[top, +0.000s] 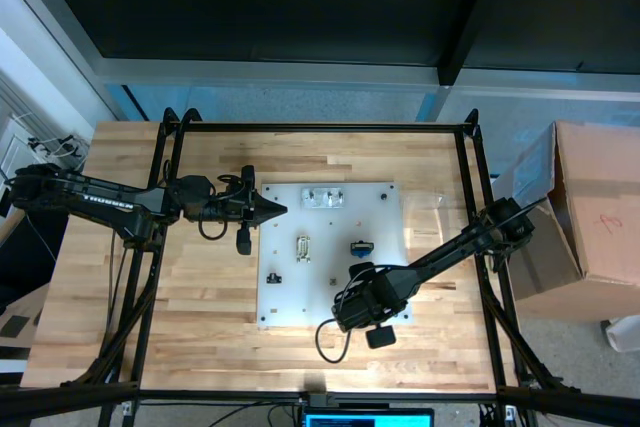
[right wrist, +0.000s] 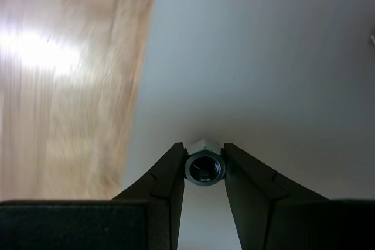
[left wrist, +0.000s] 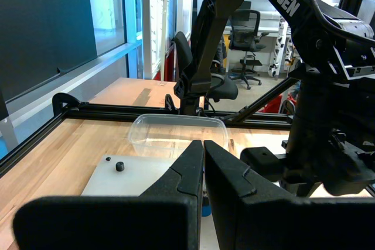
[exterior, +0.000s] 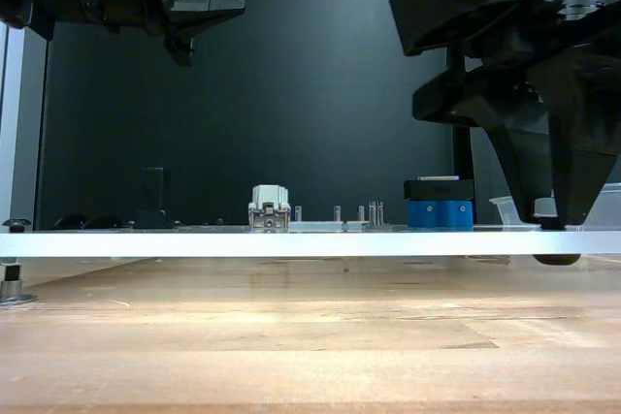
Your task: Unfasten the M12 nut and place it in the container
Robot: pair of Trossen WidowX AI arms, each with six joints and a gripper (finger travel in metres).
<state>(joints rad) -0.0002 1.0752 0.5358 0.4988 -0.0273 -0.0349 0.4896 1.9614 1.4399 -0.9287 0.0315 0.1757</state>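
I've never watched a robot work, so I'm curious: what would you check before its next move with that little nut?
1. Right gripper clamped on the nut: ok, fingers press both its sides.
2. Nut off its stud: cannot tell; the nut hides whatever stands under it.
3. Container upright beside the board: ok.
4. Left gripper out of the way: ok, shut, high over the board's left edge.
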